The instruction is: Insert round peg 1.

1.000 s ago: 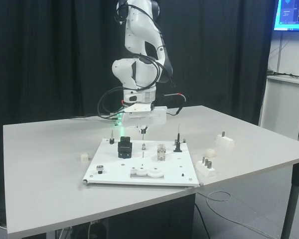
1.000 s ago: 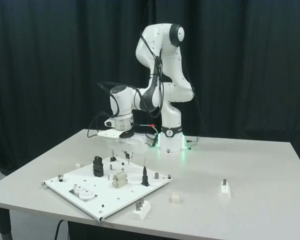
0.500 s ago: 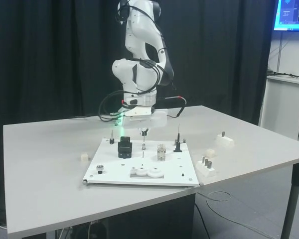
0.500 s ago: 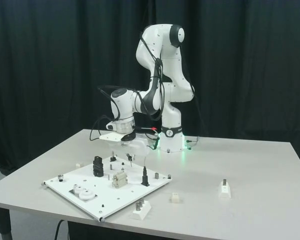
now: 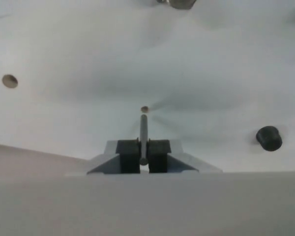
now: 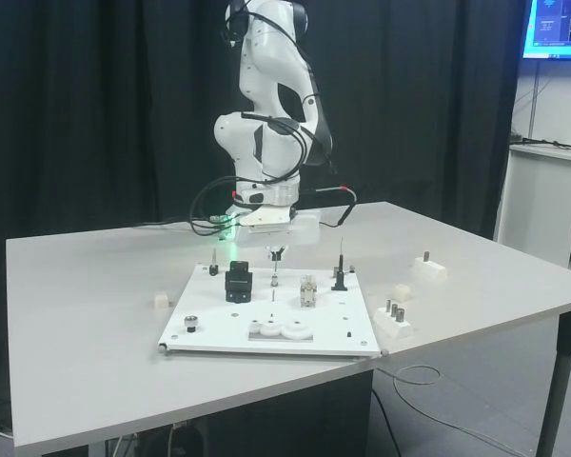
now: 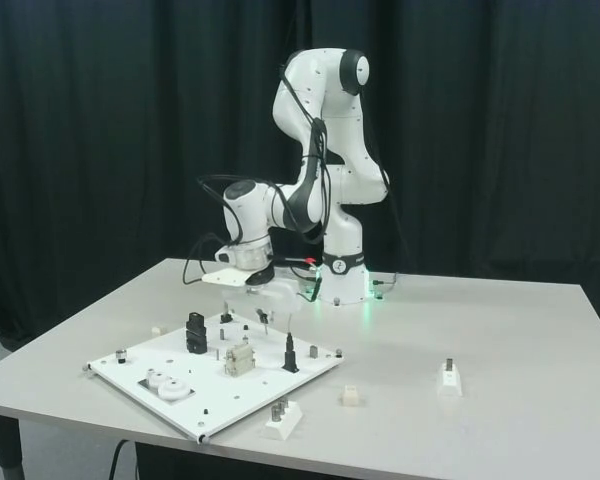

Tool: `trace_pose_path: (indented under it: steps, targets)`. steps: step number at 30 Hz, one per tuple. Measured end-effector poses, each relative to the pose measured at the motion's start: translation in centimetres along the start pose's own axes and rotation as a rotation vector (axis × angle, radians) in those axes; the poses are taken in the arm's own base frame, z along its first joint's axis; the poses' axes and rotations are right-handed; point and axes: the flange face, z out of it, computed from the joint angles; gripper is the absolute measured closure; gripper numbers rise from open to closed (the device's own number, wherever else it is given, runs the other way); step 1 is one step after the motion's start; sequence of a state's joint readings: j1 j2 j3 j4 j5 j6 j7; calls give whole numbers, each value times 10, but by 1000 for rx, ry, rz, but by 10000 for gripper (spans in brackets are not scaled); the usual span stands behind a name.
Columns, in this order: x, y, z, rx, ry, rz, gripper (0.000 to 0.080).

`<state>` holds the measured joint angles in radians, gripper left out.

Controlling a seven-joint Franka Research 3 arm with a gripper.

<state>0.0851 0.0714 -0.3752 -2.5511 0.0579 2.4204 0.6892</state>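
You have the grey worktop (image 6: 86, 314) spread beneath the arm, and the white arm (image 7: 325, 150) rises from the worktop's far part and bends down toward the claw. Directly below the claw lies the white assembly board (image 6: 266, 319), flat on the worktop, with a bare part of it filling the wrist view (image 5: 78, 64).

On the board, nearer the first room camera than the claw, you can see a black block (image 6: 239, 284) and a row of white gears (image 6: 280, 329). Off the board and well apart from the claw stands a white peg holder (image 6: 393, 321) with grey pegs upright in it.

Your claw (image 5: 143, 156) hangs just above the board, its black pads (image 5: 128, 153) pressed together on round peg 1 (image 5: 143, 135), a thin grey rod that sticks out past the fingertips toward the board. In the room views the claw (image 6: 275, 252) (image 7: 259, 316) is small and the peg cannot be made out.

Just beyond the peg's tip sits a small round hole (image 5: 144, 108) in the board; the tip is close to it but apart. A black knob (image 5: 269, 138) and a larger hole (image 5: 10, 81) lie to either side of the claw.
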Motion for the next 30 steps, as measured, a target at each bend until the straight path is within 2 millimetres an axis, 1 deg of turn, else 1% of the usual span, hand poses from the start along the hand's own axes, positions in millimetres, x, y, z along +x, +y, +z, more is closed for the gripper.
trace_pose_path:
  steps: [14, 30]
  targets:
    - [-2, 0, 5, -3, -19, 2, 768]
    - [3, 3, 3, 4, -13, 14, 768]
